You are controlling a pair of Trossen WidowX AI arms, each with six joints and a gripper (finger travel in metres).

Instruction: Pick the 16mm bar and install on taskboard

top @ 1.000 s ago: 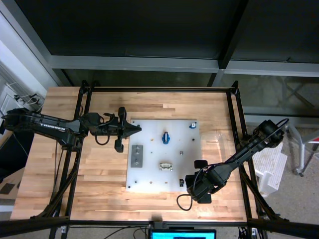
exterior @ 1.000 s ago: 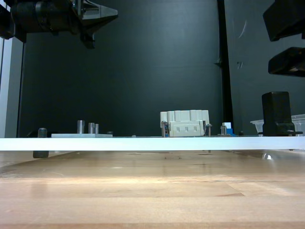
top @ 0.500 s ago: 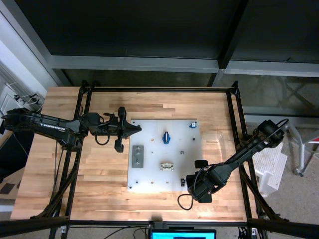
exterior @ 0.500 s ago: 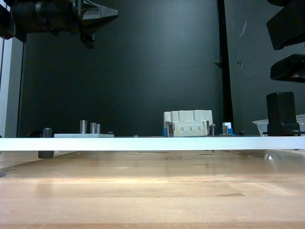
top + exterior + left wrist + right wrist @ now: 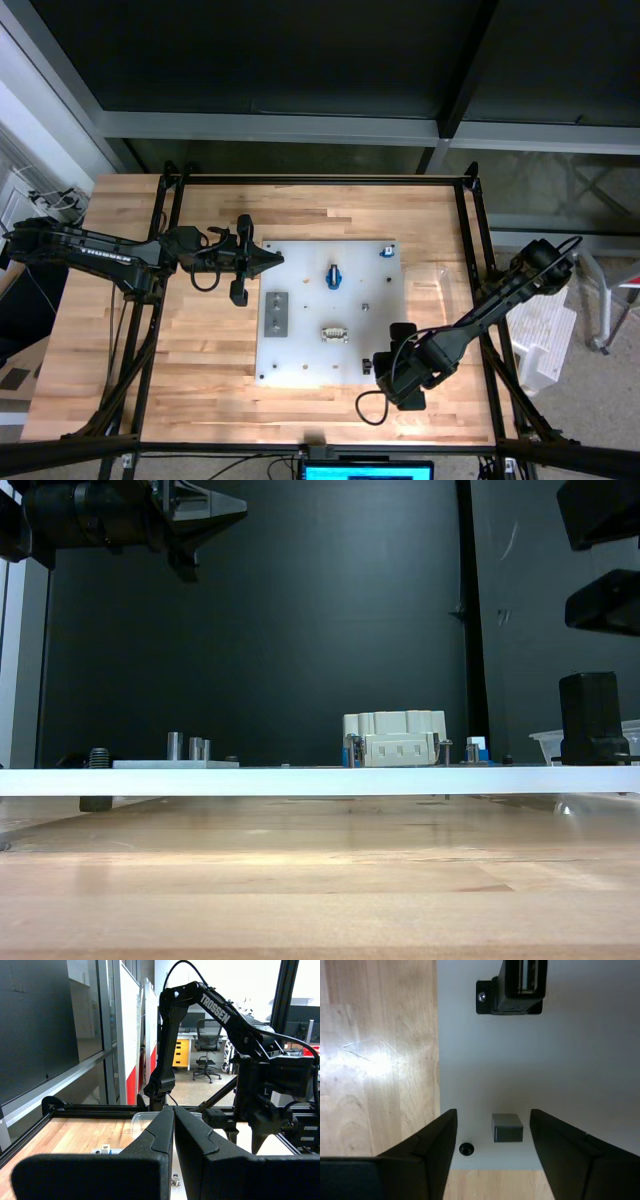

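Black left arm reaches level from the tabletop's (image 5: 200, 380) left edge. Its left tool (image 5: 278, 260) is held high by the far-left corner of the white taskboard (image 5: 300, 345). The left wrist view shows the fingers (image 5: 155, 1140) pressed together with nothing between them.

The right arm bends down over the board's near-right corner. Its right tool (image 5: 385, 365) points downward, clear of the surface.

The low view shows the right tool's fingers (image 5: 605, 602) raised above the board, with a black connector (image 5: 590, 720) beneath them and a beige connector (image 5: 395, 738) mid-board.

Only the right wrist view shows the 16mm bar (image 5: 507, 1127). It is a small grey block lying free on the white board near the corner. It sits between the widely spread fingers (image 5: 437, 1145) and touches neither. A small dark spot (image 5: 466, 1149) lies just beside it.
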